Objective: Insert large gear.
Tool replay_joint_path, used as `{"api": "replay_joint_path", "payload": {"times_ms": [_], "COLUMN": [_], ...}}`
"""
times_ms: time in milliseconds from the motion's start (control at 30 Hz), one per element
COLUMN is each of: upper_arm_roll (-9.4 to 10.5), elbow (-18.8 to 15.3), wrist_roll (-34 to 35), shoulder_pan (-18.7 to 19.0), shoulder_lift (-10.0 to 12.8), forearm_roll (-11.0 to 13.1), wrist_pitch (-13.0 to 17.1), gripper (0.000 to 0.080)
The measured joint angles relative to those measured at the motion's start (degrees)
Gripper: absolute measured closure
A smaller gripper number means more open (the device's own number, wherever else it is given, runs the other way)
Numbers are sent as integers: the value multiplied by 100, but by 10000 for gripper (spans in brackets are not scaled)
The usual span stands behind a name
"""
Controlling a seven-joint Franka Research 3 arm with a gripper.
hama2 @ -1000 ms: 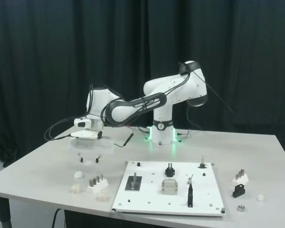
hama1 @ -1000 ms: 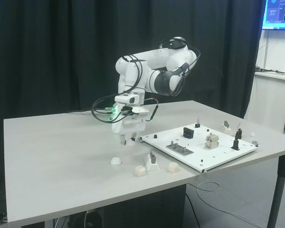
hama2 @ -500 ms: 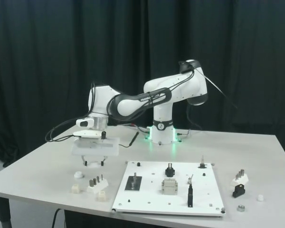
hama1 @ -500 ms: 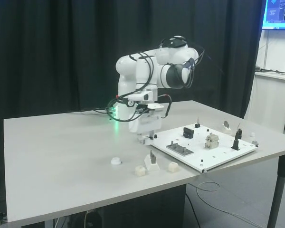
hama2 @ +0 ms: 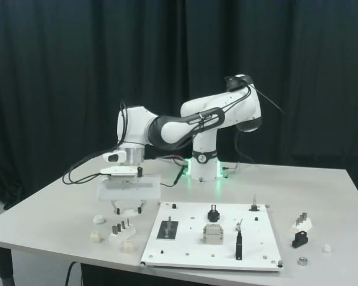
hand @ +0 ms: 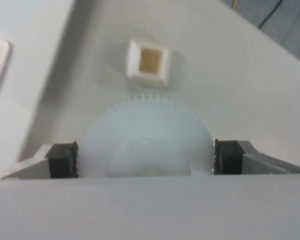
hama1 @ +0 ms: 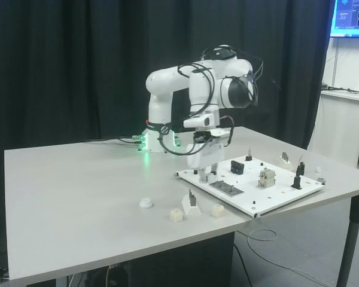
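Note:
The large gear point(hand: 145, 142) is a white toothed disc, and my gripper point(hand: 145, 159) is shut on it, with a black pad point(hand: 63, 160) pressed against each side. In the room views the gripper point(hama1: 204, 174) point(hama2: 129, 208) hangs low over the table at the near left corner of the white assembly board point(hama1: 275, 192) point(hama2: 185, 247). The gear point(hama2: 129, 211) shows just under the hand. Beneath it in the wrist view lies a small white hollow cube point(hand: 148, 61). On the board stands a grey plate with an upright peg point(hama1: 227, 187) point(hama2: 167, 228).
Loose on the table near the board's corner are a white round part point(hama1: 145, 203) point(hama2: 99, 218), two white cubes point(hama1: 176, 214) point(hama1: 217, 210) and a white holder with pegs point(hama1: 191, 205) point(hama2: 120, 231). More small parts point(hama2: 301, 223) point(hama2: 298, 239) lie at the table's other end.
The arm has carried the gear sideways from above the loose parts on the open table towards the board's corner. The gripper has stayed shut on the gear.

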Motion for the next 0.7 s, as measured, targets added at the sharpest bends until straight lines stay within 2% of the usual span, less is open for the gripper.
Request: {"api": "replay_joint_path", "payload": {"times_ms": [433,700], "upper_arm_roll": [109,187], "elbow": [422,664], "wrist_roll": [339,558], "shoulder_pan": [54,106], "shoulder_lift": [-2,-4], "forearm_roll": [-27,-265], "wrist_pitch": [-138,-138], "gripper": [209,209]}}
